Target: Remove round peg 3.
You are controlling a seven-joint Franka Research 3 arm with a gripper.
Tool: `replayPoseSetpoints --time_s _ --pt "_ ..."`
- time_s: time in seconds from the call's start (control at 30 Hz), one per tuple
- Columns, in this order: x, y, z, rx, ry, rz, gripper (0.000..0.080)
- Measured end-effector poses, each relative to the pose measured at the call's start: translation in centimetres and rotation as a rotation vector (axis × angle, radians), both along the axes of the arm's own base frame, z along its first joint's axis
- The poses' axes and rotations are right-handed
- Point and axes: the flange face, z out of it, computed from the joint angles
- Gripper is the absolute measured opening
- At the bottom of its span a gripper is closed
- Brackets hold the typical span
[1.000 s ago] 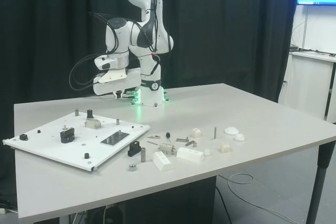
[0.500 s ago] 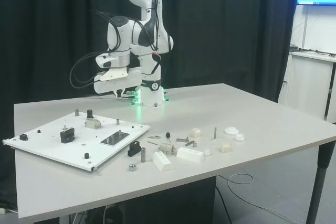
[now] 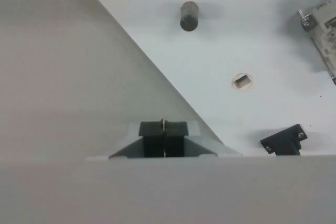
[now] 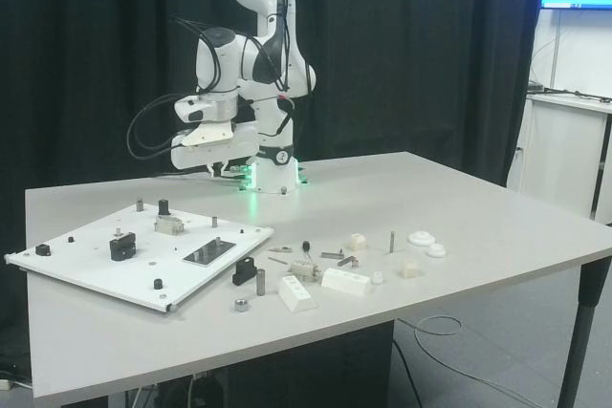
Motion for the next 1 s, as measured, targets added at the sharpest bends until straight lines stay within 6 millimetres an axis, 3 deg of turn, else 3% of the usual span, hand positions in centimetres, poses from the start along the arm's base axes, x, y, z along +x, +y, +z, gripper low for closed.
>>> replayPoseSetpoints --time_s 0.47,0.5,0.77,0.8,1.0 --pt "0.3 0.1 0.1 -0.021 -0.009 -0.04 0.0" --pt "0.3 0.1 0.1 -0.022 -0.01 -0.041 0.0104" --pt "0.5 0.0 -0.1 -0.034 -0.027 -0.045 0.0104" --pt "0.5 0.0 -0.2 -0.036 -0.028 -0.046 0.0696" --pt "0.5 0.0 -1.0 -0.047 -0.038 -0.047 0.0696"
